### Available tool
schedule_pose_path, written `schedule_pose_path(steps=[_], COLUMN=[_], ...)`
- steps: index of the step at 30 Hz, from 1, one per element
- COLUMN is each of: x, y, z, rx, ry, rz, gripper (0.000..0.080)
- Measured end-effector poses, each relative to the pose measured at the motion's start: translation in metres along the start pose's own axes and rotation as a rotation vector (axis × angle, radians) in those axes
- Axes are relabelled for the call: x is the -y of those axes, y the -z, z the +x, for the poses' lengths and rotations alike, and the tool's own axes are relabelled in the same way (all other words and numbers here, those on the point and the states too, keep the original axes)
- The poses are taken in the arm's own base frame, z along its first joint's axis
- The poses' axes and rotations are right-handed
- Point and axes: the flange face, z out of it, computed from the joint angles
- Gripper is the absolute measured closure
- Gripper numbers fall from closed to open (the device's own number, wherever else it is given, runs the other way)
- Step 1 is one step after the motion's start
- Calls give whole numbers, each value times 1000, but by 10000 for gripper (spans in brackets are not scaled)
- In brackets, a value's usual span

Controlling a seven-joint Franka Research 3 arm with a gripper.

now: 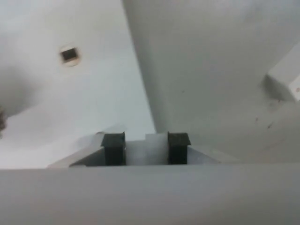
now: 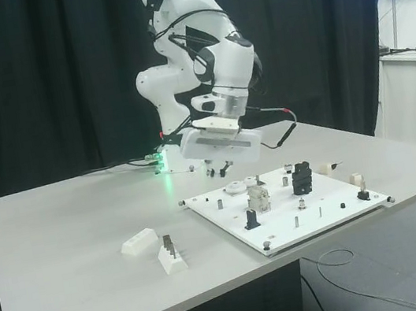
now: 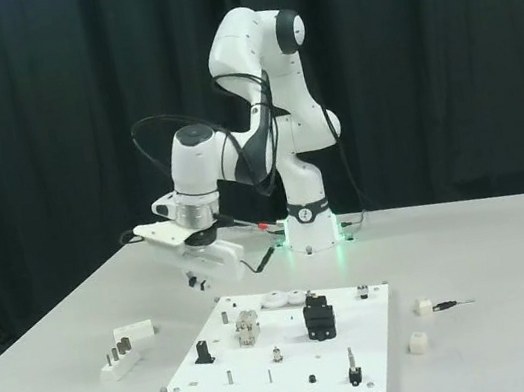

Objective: Place small gear.

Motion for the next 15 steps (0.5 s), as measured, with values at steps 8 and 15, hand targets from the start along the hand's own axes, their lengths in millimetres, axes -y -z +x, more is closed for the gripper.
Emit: schedule_pose_path(steps=[8,15], x=[-9,-13], y=[-23,-42], z=[18,27], rx=[0,2], ry=[-28,-51], rz=[-1,4], gripper=[614,614])
